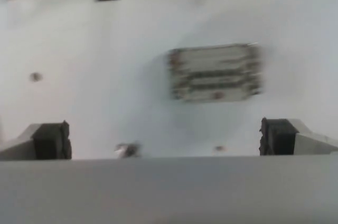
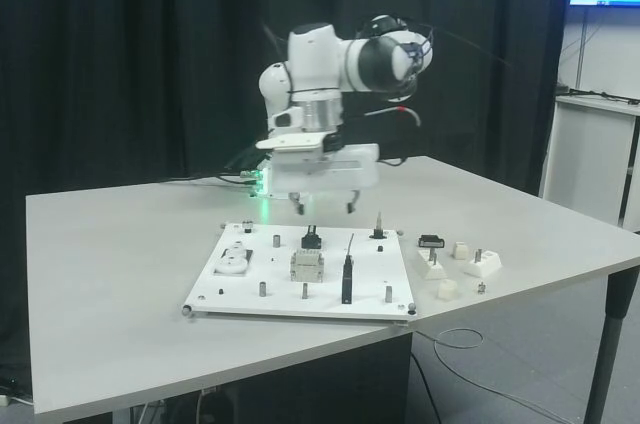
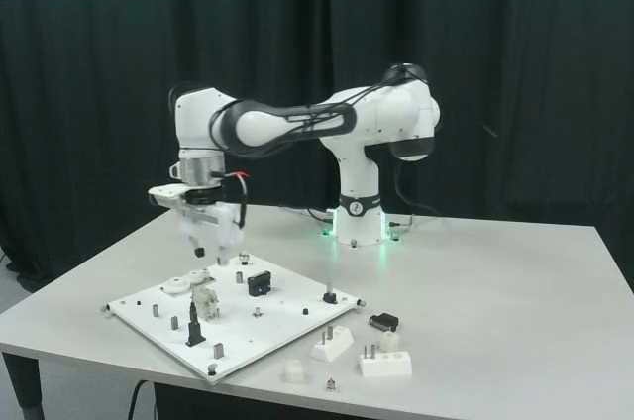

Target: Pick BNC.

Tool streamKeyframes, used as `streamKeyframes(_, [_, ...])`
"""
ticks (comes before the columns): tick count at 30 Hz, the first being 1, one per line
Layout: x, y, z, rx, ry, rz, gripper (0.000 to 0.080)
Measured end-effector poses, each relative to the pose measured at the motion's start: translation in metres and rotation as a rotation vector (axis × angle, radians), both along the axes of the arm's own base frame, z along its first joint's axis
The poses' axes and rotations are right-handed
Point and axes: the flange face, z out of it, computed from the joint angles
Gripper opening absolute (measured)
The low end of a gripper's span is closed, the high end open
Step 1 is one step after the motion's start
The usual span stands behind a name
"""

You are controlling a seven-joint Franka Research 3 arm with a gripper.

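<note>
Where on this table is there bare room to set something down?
The grey table is bare beside the white board, on its side away from the small white blocks. More bare table lies beyond those blocks, past the arm's base. The board itself is crowded.

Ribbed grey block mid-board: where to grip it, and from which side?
Likely from straight above: the ribbed grey block sits flat on the white board with its side walls free. Close the open gripper on its two end walls; the finger gap looks wider than the block. The block is off-centre between the fingers, so shift first. Mind the tall black part beside it.
</note>
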Motion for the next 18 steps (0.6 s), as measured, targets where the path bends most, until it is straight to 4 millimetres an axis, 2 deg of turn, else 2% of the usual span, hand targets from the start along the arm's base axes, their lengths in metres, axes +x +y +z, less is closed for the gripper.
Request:
streamKeyframes(9, [0.027, 0.064, 0.006, 0.002, 0.003, -0.036, 0.08])
streamKeyframes(18, [0.053, 0.119, 0.013, -0.023, -0.007, -0.096, 0.08])
